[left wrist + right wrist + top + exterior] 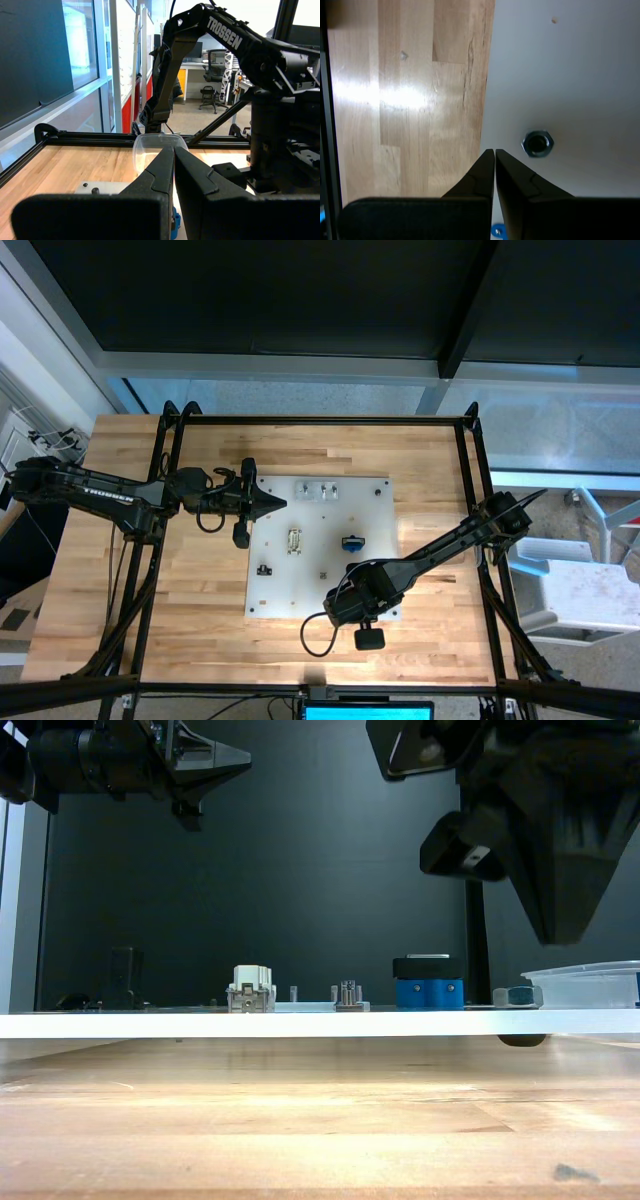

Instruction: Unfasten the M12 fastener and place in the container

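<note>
The silver M12 nut (537, 143) sits low on the white board (580, 75), its centre dark and no ribs showing. I cannot tell whether it is on its stud. In the low view the nut (518, 995) stands just in front of the clear container (590, 984). My right gripper (494, 151) is shut on nothing, its tips beside the nut and apart from it. It hangs above the nut (557, 935) at the board's near edge (342, 608). My left gripper (280, 503) is shut and empty, held high over the board's far left edge. The container (159, 146) also shows beyond the left fingertips.
A blue block with a black top (352, 542) and a white connector (294, 540) stand mid-board, with a small silver post (348, 994) between them. A black post (478, 940) rises at the far right. Black frame rails (478, 540) border the wooden table.
</note>
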